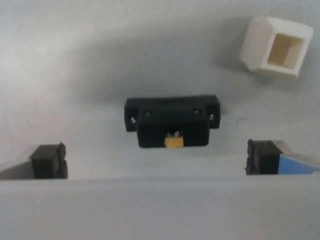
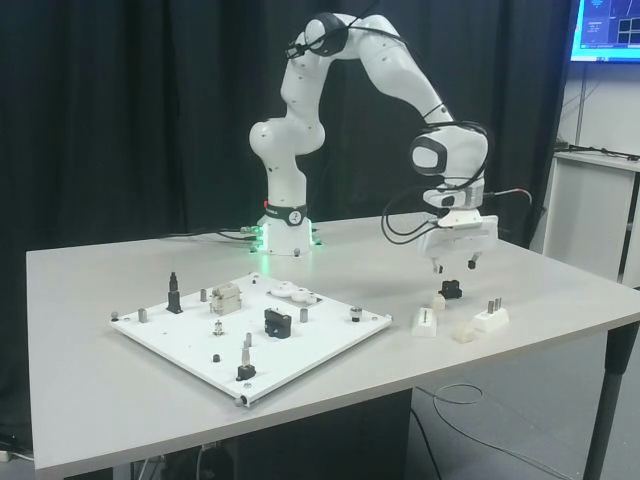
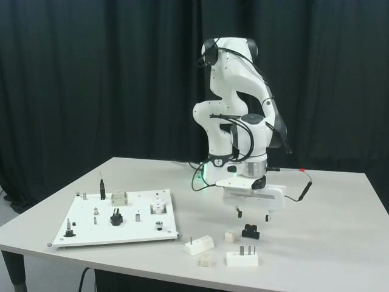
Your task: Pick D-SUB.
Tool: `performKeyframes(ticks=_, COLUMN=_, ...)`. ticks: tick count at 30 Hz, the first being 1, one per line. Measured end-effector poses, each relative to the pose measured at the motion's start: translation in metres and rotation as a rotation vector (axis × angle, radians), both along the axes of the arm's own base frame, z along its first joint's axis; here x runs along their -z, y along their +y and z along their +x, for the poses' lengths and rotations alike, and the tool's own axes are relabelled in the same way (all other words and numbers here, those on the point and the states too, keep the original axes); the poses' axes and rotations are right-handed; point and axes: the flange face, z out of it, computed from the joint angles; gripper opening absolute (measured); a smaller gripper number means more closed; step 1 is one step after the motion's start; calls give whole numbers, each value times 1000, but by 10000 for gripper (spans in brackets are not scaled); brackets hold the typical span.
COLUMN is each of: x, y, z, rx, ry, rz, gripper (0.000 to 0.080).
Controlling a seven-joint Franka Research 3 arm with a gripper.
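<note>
Even overhead room light, soft shadow under D-SUB (image 1: pixel 171 121) on table (image 1: pixel 75 75), wrist view blurry.

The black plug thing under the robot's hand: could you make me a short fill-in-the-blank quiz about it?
1. The D-SUB lies on the grey ____.
2. The gripper hangs ____ the D-SUB, not touching it.
3. Its fingers are ____, one on each side of the connector.
4. The hollow block near it is ____ in colour.

Missing words: table; above; open; white
</note>
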Motion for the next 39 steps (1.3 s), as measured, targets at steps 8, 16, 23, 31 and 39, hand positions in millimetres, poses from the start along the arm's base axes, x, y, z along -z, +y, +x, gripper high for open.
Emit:
performKeyframes(ticks=8, x=9, y=-4, z=5, rx=4, ry=15, rz=4, gripper=800)
performKeyframes(ticks=16, x=16, y=-5, z=4, rx=-4, ry=31, rz=14, gripper=800)
performKeyframes(ticks=23, x=21, y=-5, z=4, rx=-5, ry=39, rz=17, gripper=800)
performKeyframes(ticks=31, x=25, y=-4, z=5, rx=-5, ry=43, rz=17, gripper=800)
performKeyframes(ticks=39, x=30, y=-3, z=8, rx=8, ry=49, rz=24, gripper=800)
